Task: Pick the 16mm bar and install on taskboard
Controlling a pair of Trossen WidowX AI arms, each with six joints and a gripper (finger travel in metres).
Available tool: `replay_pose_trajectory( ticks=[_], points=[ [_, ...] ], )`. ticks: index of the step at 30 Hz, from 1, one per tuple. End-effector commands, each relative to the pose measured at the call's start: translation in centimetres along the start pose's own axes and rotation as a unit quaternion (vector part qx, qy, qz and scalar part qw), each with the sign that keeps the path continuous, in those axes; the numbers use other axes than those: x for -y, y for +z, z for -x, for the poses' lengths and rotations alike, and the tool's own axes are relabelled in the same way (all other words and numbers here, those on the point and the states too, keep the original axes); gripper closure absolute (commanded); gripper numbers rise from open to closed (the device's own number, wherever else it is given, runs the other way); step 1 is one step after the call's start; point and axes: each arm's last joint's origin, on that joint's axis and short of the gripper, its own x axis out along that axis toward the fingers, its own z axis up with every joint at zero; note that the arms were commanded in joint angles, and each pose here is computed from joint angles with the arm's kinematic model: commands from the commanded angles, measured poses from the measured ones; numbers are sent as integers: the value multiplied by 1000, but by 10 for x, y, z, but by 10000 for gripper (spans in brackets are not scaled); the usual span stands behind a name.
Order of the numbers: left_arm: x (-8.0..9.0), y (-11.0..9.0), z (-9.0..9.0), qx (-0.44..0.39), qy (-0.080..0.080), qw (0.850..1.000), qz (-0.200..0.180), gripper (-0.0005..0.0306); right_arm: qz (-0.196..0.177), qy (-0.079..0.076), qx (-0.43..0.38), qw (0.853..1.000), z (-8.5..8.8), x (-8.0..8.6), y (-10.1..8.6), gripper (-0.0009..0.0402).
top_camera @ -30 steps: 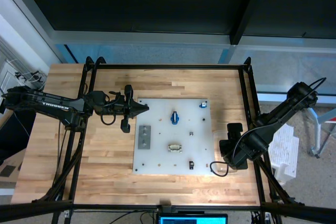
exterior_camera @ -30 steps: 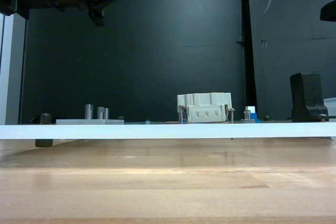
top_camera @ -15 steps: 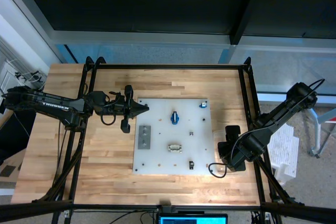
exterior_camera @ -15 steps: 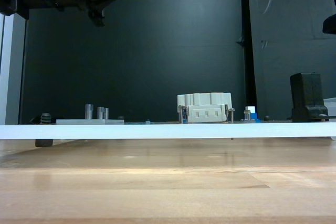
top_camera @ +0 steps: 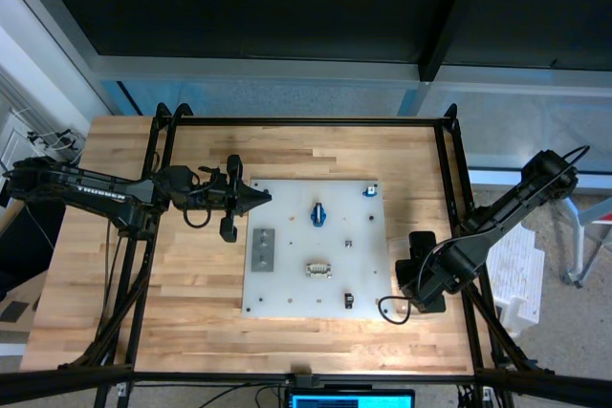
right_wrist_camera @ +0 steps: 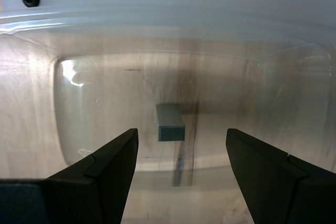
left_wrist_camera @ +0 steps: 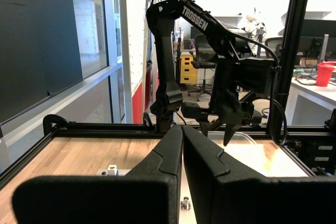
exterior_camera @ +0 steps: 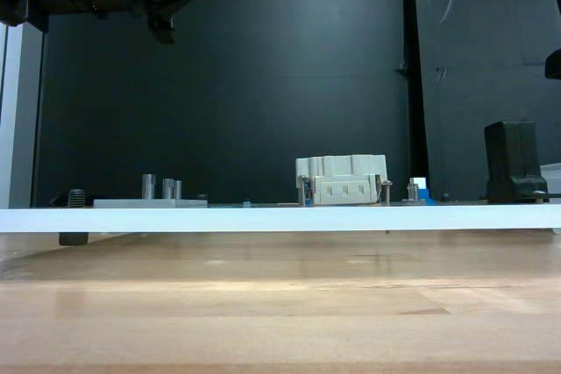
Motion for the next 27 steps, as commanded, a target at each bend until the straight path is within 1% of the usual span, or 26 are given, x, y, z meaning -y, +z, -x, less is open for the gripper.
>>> replay_pose_trajectory(
  ticks=[1, 4, 6, 7, 11, 17, 27],
  points=[
    [0, 0, 0, 0, 0, 1000, 0, 300, 3, 3, 1, 1000, -3, 0, -1, 160],
    [0, 0, 0, 0, 0, 1000, 0, 300, 4, 11, 0, 1000, -8, 0, -2, 160],
    [0, 0, 0, 0, 0, 1000, 0, 300, 2, 24, -3, 1000, -13, 0, -3, 160],
    [0, 0, 0, 0, 0, 1000, 0, 300, 1, 26, 0, 1000, -15, 0, -3, 160],
    [0, 0, 0, 0, 0, 1000, 0, 300, -3, 25, -1, 1000, -20, 2, -4, 160],
    [0, 0, 0, 0, 0, 1000, 0, 300, -8, 37, -4, 999, -28, 4, -6, 165],
    [0, 0, 0, 0, 0, 1000, 0, 300, -10, 38, -1, 999, -27, 6, -5, 200]
  ],
)
